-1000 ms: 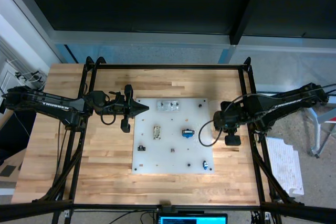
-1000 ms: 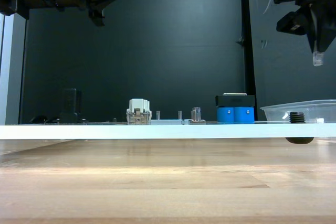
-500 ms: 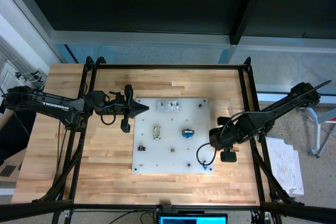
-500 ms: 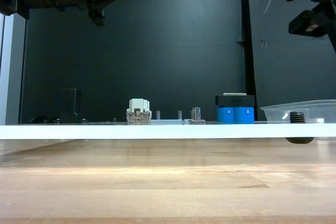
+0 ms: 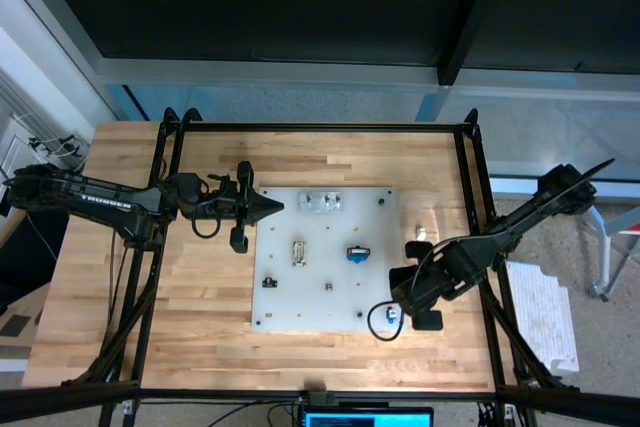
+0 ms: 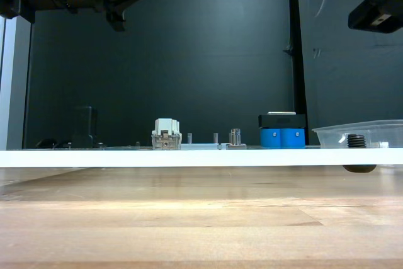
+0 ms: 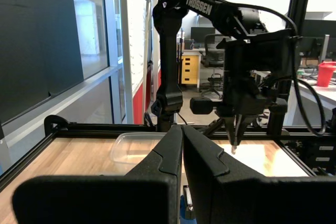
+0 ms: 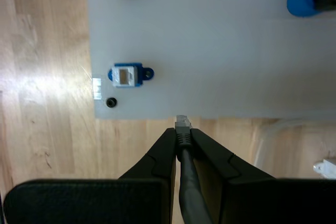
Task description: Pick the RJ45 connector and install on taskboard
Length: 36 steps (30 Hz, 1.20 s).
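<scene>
**Plug pinched in the right gripper at the board's edge**

The small whitish plug (image 8: 181,121) sits on the end of a black cable (image 8: 185,182). It pokes out just past the fingertips of the right gripper (image 8: 181,132), whose two fingers are squeezed onto the cable right behind it. The plug's tip lies at the edge of the white board (image 8: 210,51), over the bare wood of the table (image 8: 47,129) just beside that edge. Close by on the board is a blue socket (image 8: 126,75), with a black screw (image 8: 111,102) next to it at the board's corner. A clear tray (image 6: 327,133) lies on the table beside the board, near the gripper.

The high view shows the right arm reaching over the board's near right corner. The left gripper (image 7: 182,129) hangs well above the board's far left edge, well apart from the plug, its fingers pressed together with nothing between them.
</scene>
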Tool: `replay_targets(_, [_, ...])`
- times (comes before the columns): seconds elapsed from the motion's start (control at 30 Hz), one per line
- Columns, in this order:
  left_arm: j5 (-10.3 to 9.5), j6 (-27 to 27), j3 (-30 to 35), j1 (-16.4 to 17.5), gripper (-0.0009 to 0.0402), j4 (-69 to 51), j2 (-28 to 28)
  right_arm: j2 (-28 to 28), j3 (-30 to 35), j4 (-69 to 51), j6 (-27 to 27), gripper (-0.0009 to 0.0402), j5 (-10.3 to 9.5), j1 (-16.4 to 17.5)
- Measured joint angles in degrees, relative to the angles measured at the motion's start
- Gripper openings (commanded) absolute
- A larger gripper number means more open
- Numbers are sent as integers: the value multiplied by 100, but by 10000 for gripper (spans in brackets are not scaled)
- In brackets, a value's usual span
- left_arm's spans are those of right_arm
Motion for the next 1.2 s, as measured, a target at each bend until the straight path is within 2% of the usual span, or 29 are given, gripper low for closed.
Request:
replay_targets(0.27, [0, 2, 2, 0, 0, 0, 0, 455, 354, -9, 111, 1, -2, 157])
replay_targets(0.67, [-2, 2, 0, 0, 0, 0, 0, 984, 820, -26, 142, 1, 0, 190])
replay_targets(1.2, [-2, 2, 0, 0, 0, 0, 0, 1305, 868, 177, 225, 1, -52, 258])
